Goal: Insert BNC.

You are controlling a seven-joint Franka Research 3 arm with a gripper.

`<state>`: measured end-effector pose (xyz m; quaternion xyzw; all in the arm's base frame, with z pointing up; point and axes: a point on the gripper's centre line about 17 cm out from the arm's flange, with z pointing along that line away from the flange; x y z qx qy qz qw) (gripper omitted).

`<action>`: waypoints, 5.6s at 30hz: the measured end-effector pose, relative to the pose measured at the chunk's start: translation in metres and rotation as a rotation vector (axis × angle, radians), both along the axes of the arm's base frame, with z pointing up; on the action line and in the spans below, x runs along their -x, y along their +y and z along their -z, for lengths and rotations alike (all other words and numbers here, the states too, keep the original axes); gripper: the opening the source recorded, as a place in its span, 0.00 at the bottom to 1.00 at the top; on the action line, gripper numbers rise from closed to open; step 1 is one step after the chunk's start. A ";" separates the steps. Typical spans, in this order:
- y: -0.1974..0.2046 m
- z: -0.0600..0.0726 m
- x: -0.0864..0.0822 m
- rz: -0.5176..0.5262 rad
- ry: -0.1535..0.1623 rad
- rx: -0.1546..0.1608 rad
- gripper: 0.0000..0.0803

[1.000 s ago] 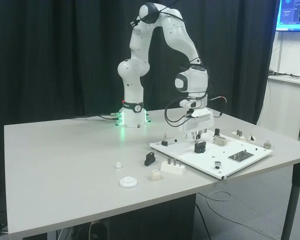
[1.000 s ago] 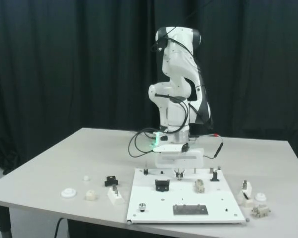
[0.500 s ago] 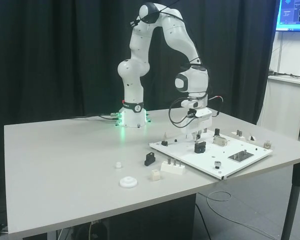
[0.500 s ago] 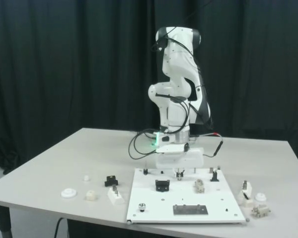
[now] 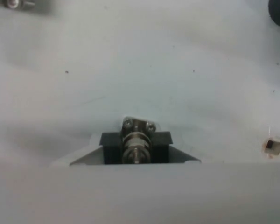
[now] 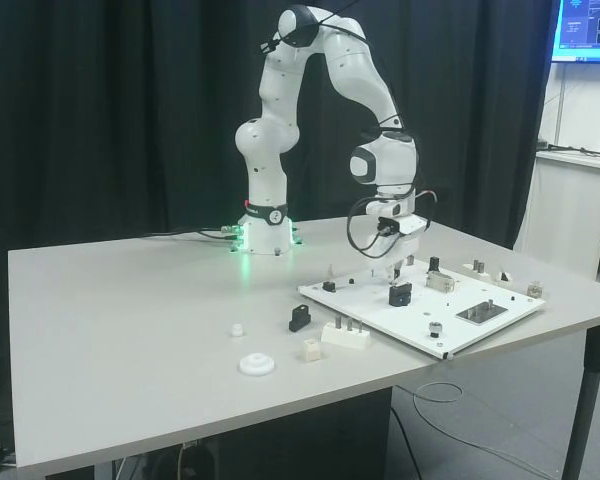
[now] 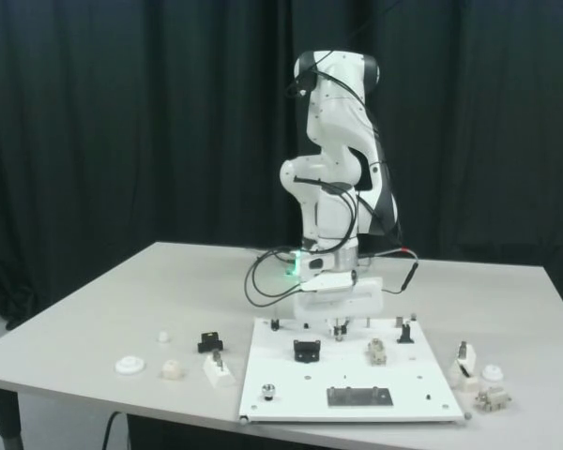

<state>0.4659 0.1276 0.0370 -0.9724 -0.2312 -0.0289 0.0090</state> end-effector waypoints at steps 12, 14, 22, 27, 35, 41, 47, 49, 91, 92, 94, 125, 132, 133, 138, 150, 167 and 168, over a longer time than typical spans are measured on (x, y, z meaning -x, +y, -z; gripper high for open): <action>0.000 0.000 0.000 -0.121 0.010 0.007 0.15; 0.000 0.000 0.000 -0.140 0.011 0.007 0.15; 0.000 0.000 0.000 -0.208 0.026 0.010 0.15; 0.000 0.000 0.000 -0.250 0.029 0.012 0.15; 0.000 0.000 0.000 -0.321 0.027 0.014 0.15; 0.000 0.000 0.001 -0.373 0.027 0.015 0.15; 0.000 0.000 0.001 -0.427 0.026 0.018 0.15; 0.000 0.000 0.001 -0.446 0.026 0.019 0.15; 0.001 0.000 0.000 -0.951 0.034 0.095 0.15; 0.000 0.000 0.000 -0.968 0.035 0.098 0.15; 0.000 0.000 0.000 -1.000 0.036 0.103 0.15; -0.001 0.000 0.000 -1.399 0.037 0.106 0.15; -0.001 0.000 0.001 -1.472 0.037 0.106 0.15; -0.001 0.000 0.001 -1.477 0.037 0.106 0.15; -0.001 0.000 0.000 -1.477 0.035 0.103 0.15; -0.003 0.000 0.000 -1.352 0.014 0.057 0.15; 0.000 0.000 0.001 -1.322 0.008 0.038 0.15; 0.000 0.000 0.001 -1.322 0.008 0.038 0.15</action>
